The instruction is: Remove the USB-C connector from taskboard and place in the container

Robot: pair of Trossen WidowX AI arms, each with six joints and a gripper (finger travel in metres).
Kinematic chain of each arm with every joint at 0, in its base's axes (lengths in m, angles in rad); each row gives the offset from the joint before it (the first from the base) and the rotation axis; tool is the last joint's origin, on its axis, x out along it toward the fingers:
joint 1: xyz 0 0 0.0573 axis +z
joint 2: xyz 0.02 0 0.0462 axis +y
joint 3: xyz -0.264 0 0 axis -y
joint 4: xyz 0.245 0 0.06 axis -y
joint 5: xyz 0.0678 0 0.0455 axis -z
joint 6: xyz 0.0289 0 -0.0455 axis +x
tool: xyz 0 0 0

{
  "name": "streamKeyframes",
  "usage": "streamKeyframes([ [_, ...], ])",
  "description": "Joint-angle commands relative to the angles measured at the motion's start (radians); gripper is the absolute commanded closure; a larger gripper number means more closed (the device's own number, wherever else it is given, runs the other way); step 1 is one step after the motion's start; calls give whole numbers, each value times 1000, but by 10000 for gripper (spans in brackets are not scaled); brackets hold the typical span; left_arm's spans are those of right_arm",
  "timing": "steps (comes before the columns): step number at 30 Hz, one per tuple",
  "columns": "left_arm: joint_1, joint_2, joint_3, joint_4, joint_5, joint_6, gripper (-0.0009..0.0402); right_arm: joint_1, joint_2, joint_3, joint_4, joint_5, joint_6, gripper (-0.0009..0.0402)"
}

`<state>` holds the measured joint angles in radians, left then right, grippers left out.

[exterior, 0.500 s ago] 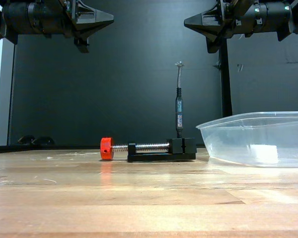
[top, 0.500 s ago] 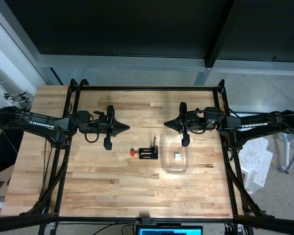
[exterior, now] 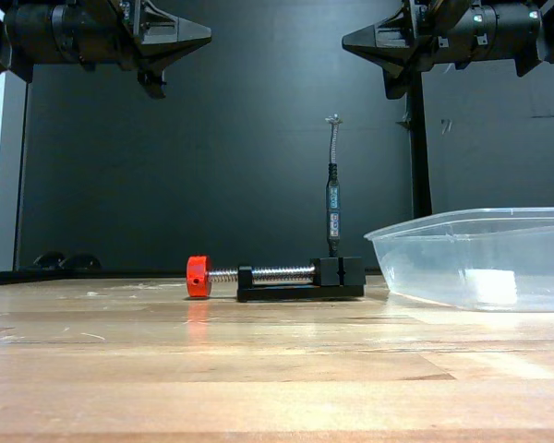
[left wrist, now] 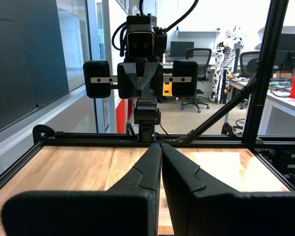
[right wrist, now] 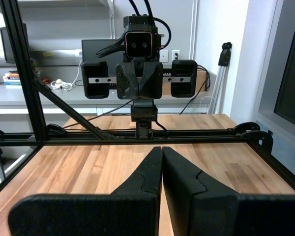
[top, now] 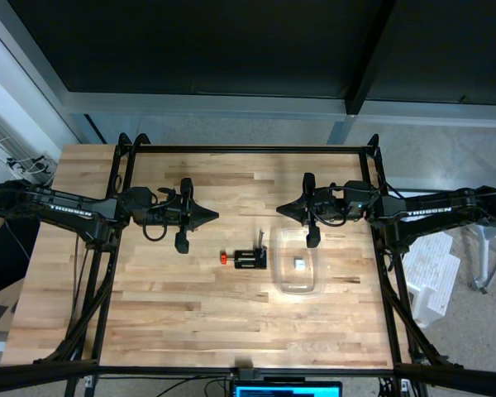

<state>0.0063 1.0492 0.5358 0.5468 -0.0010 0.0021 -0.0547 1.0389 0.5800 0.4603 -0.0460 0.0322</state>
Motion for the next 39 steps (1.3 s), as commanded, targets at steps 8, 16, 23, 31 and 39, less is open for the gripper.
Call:
streamKeyframes([
  [8,0,0,0,0,0,0,393,8,14,180,-455,-1,31,393],
  [16,0,0,0,0,0,0,393,64,113,343,-855,2,21,393],
  [23,0,0,0,0,0,0,393,116,232,466,-1085,62,-5,393],
  [31,0,0,0,1,0,0,393,160,334,560,-1183,112,-15,393],
  [39,0,0,0,0,0,0,393,187,424,640,-1246,143,2,393],
])
